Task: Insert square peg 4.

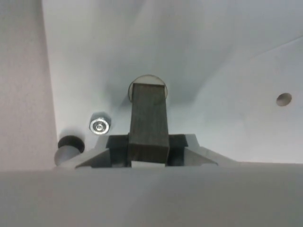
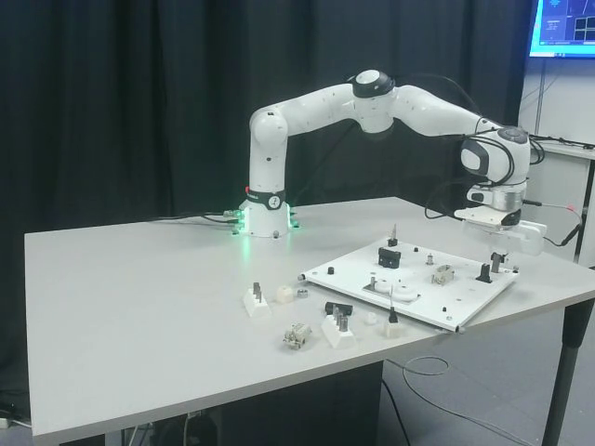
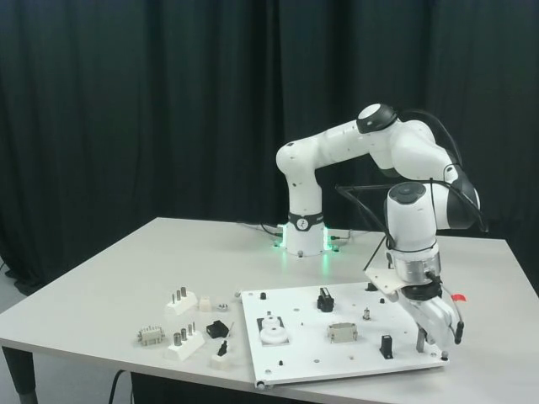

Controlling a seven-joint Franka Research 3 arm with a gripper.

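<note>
In the wrist view my gripper point(image 1: 148, 152) is shut on a dark grey square peg point(image 1: 149, 120), which stands upright between the jaws. The peg's lower end hangs just over a round hole point(image 1: 148, 79) in the white board point(image 1: 218, 61); I cannot tell whether it touches. From the first room view my gripper point(image 2: 500, 253) holds the peg point(image 2: 498, 261) over the far right corner of the board point(image 2: 414, 308). In the second room view the gripper point(image 3: 422, 330) and peg point(image 3: 419, 341) are over the board's point(image 3: 303, 360) near right corner.
Beside the peg are a bolt head point(image 1: 100, 126), a black knob point(image 1: 71, 143) and a small hole point(image 1: 283, 99). The board carries a black block point(image 2: 389, 255) and a grey connector point(image 2: 442, 273). Loose white holders point(image 2: 256, 299) lie on the grey table point(image 2: 139, 307).
</note>
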